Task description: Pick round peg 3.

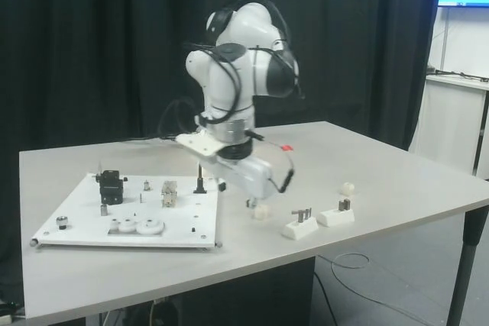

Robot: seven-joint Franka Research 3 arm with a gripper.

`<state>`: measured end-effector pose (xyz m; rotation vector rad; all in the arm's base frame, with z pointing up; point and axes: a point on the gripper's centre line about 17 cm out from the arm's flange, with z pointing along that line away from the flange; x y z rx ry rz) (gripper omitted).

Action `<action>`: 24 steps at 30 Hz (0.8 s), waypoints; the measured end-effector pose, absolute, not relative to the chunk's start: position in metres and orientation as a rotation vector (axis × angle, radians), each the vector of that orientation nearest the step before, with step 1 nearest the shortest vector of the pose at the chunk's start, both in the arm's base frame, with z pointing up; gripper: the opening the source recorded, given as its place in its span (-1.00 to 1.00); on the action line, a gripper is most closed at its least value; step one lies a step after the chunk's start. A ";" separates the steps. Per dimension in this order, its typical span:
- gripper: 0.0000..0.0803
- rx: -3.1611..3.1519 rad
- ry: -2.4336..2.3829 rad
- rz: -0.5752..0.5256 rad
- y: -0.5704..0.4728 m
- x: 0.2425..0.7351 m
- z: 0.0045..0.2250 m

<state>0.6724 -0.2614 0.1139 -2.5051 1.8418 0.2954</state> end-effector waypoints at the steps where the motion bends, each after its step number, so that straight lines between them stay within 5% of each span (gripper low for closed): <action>1: 0.99 -2.507 1.847 0.296 -0.256 0.674 0.114; 24: 0.99 -2.528 1.985 0.289 -0.152 0.694 0.091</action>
